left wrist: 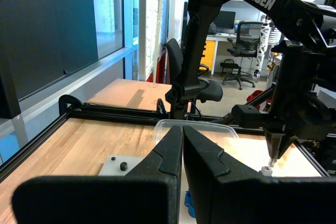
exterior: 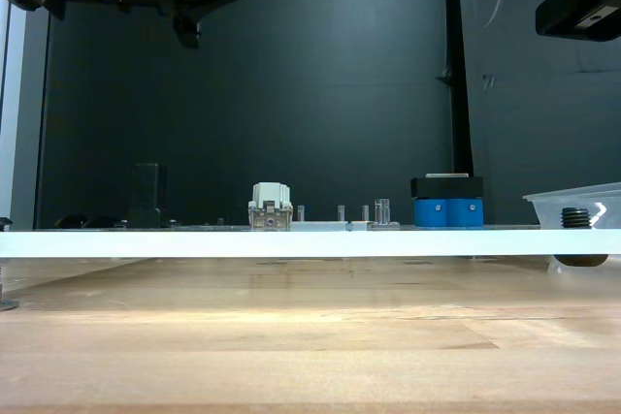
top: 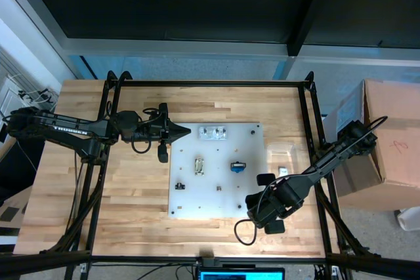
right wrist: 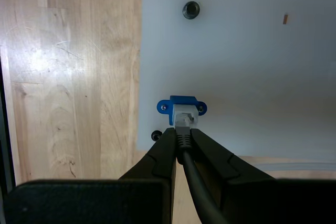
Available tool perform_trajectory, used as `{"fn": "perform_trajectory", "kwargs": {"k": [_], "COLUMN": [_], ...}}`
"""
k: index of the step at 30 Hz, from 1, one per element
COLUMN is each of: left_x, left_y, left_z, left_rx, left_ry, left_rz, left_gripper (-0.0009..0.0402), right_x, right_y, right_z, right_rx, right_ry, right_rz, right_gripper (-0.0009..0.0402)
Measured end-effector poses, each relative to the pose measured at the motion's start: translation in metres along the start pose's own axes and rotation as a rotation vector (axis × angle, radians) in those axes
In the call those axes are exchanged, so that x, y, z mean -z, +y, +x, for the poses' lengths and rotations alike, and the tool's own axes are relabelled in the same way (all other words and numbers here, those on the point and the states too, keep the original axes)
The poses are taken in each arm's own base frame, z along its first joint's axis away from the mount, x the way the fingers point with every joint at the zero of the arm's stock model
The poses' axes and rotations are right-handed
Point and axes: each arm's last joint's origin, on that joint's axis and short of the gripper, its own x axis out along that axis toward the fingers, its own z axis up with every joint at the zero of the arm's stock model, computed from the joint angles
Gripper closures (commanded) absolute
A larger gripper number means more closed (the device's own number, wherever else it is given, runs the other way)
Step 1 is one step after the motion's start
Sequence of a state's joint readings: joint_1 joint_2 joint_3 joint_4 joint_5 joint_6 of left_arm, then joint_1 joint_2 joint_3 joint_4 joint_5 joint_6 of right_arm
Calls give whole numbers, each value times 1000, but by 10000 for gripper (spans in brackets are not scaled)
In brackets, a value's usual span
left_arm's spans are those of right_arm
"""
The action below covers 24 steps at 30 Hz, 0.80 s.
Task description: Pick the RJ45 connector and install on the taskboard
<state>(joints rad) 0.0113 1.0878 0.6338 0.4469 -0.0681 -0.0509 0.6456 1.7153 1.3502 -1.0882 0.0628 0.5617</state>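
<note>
RJ45 connector (right wrist: 185, 119) is already picked. The right tool (right wrist: 182, 136) is clamped on its boot and cable just behind the clear plug. In the right wrist view the plug lines up with the blue port (right wrist: 181, 101) on the taskboard (top: 216, 195). The low view shows that tool high above, so I judge the plug clear of its seat. Lowering and pushing it home are left. The left tool (top: 186, 131) hovers over the taskboard's far left edge above the surface (top: 131, 188), fingers pressed together on nothing.
</note>
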Motion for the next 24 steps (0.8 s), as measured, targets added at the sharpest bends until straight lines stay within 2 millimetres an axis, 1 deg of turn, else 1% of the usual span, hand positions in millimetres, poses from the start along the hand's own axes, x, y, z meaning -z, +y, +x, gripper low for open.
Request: {"fn": "perform_trajectory", "kwargs": {"k": [5,7,17,20,24], "left_x": [0,0,0,0,0], "left_y": [0,0,0,0,0], "left_z": [0,0,0,0,0], "left_rx": [0,0,0,0,0], "left_ry": [0,0,0,0,1], "left_rz": [0,0,0,0,0], "left_gripper": [393,393,393,393,393], "right_x": [0,1,1,1,1], "right_y": [0,0,0,0,0], "right_z": [0,0,0,0,0], "right_rx": [1,2,24,24,25], "right_ry": [1,2,-5,-5,-4], "right_rz": [-3,-4,-3,-3,1], "right_gripper": [392,384,295,275,260]}}
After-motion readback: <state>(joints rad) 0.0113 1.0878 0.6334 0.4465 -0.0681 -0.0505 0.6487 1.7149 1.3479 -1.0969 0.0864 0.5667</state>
